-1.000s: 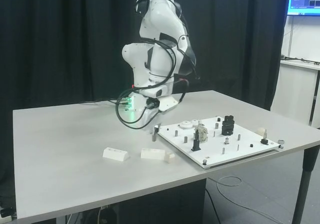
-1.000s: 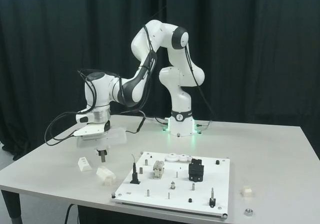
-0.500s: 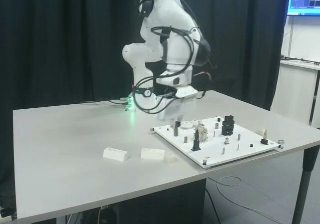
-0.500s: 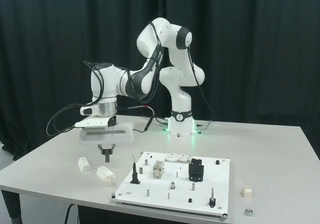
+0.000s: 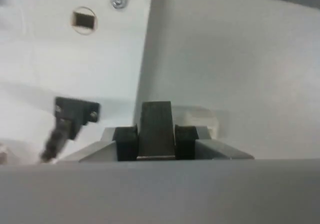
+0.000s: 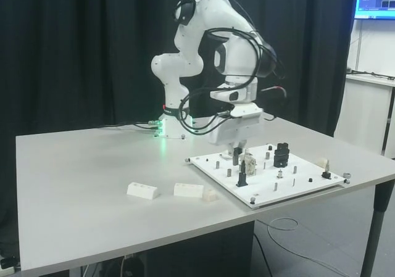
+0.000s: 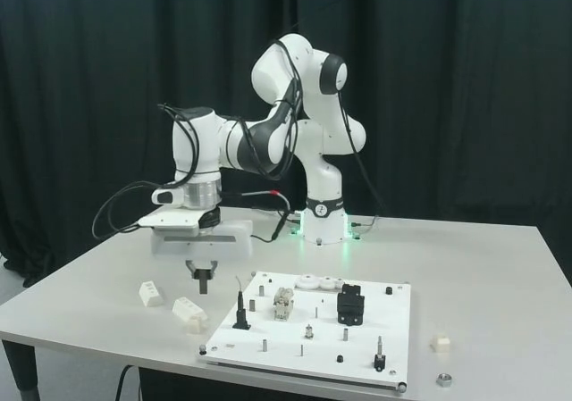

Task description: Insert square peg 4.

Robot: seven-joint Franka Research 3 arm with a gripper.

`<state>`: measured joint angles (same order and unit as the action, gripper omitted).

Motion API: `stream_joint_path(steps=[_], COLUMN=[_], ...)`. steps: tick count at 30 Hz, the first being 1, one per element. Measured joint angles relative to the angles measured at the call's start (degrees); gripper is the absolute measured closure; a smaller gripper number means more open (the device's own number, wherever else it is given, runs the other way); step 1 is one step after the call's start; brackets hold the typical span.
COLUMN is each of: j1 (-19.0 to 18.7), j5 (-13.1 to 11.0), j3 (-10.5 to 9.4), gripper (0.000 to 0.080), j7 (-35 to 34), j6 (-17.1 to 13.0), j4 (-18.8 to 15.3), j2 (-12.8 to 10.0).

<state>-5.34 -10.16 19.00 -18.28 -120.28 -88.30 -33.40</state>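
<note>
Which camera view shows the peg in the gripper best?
The wrist view: the square peg fills the middle, clamped between the black fingers of the gripper. In the second room view the peg is a small dark stub below the gripper. In the first room view it blends with parts on the white board.

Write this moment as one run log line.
phase: carrying | gripper: shut on dark square peg | position: above edge of white board | peg: not inserted
</note>
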Motion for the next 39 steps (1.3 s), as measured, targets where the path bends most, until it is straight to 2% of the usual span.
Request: stream_joint_path(steps=[7, 14, 24, 39], j1=[-0.8, -0.9, -1.9, -2.8], j5=[0.0, 0.0, 0.0, 0.0], j3=[-0.39, -1.45, -1.74, -2.14], gripper=[0.0649, 0.0649, 0.0649, 0.0649], j7=[-6.8, -10.5, -12.6, -16.6], j6=[4.2, 7.4, 8.6, 8.3], j4=[4.3, 7.6, 9.3, 9.9], j2=[-3.0, -5.6, -8.1, -10.1])
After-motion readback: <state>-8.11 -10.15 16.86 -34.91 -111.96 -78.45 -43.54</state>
